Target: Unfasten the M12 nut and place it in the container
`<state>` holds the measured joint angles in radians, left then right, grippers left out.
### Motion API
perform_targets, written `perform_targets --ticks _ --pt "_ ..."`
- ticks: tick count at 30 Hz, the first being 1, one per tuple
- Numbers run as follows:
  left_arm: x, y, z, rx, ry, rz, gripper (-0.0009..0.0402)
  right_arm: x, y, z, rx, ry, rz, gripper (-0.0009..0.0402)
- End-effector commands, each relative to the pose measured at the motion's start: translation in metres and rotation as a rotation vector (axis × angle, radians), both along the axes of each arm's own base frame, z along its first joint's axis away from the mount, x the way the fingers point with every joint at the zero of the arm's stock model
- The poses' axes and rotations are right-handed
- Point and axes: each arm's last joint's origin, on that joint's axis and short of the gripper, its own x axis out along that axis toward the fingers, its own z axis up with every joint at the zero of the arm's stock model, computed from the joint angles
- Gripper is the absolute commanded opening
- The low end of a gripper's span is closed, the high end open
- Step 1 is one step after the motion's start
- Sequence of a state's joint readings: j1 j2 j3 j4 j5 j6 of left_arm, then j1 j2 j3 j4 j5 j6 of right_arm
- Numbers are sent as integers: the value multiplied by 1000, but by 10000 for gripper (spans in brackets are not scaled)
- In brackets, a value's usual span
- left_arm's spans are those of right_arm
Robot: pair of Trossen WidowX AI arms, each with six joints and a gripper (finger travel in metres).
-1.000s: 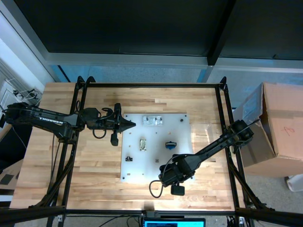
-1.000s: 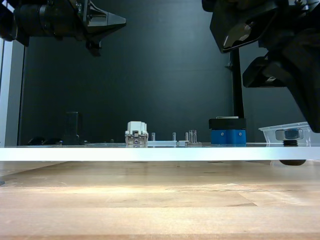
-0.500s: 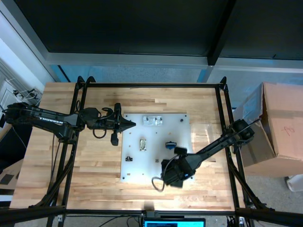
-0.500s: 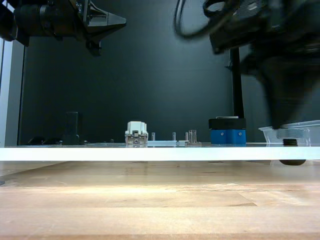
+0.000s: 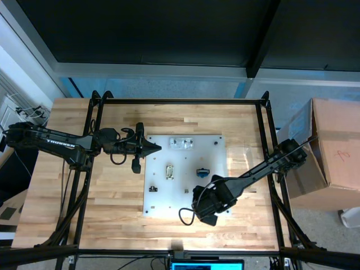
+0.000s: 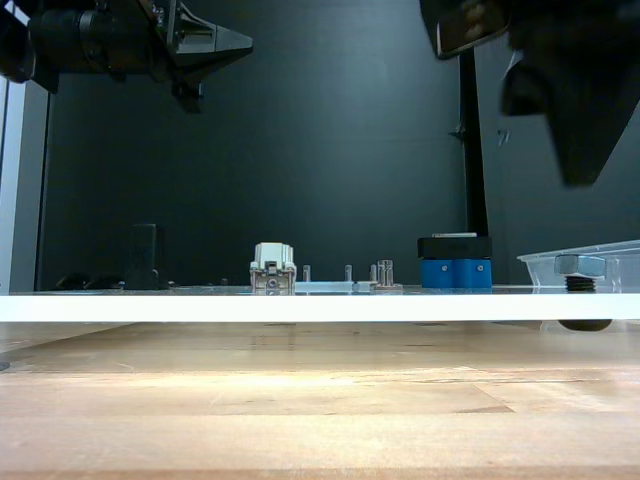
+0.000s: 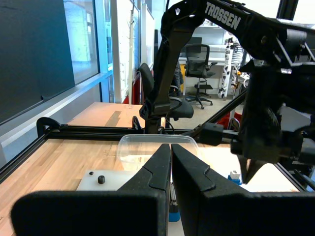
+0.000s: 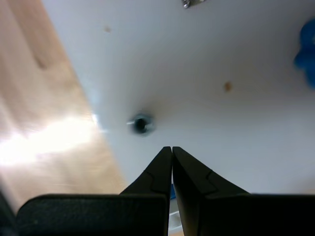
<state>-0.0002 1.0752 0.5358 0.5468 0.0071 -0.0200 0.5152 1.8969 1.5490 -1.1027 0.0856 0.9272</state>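
The small silver nut [image 6: 580, 266] sits on its black ribbed stud [image 6: 580, 285] at the board's near right edge, with ribs showing under it. From above, the right wrist view shows the nut [image 8: 141, 124] on the white board [image 8: 206, 128], a short way ahead of the fingertips. My right gripper [image 6: 575, 180] hangs above the nut and clear of it, shut with nothing in it; its body hides the nut in the high view [image 5: 207, 203]. My left gripper [image 5: 154, 148] hovers shut and high over the board's far left edge [image 6: 235, 42].
The clear container [image 5: 242, 160] lies just right of the white board [image 5: 169, 197]. On the board stand a blue block [image 6: 455, 272], a white connector [image 6: 273, 270] and small pins. A cardboard box [image 5: 329, 152] stands off the table's right side.
My right gripper has turned about its wrist and risen from just above the nut to well clear of it. The nut stays on its stud. The left arm has not moved.
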Motion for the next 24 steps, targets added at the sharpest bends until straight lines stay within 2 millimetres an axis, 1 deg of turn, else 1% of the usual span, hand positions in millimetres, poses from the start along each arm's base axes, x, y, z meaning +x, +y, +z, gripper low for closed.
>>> perform_targets --ticks 1,3,8,12,15,19,24 --pt "0 0 0 0 0 0 0 2 1 3 37 0 -171 24" --pt "0 0 0 0 0 0 0 3 2 3 52 -4 -270 46" --pt "0 0 0 0 -1 0 0 7 3 -3 102 1 -517 119" --pt "0 0 0 0 -2 0 0 9 5 -9 112 11 -588 174" --pt "0 0 0 0 -1 0 0 12 6 -14 109 17 -622 206" --pt "0 0 0 0 -1 0 0 17 7 -24 109 20 -648 229" --pt "0 0 0 0 -1 0 0 22 8 -36 97 36 -666 229"
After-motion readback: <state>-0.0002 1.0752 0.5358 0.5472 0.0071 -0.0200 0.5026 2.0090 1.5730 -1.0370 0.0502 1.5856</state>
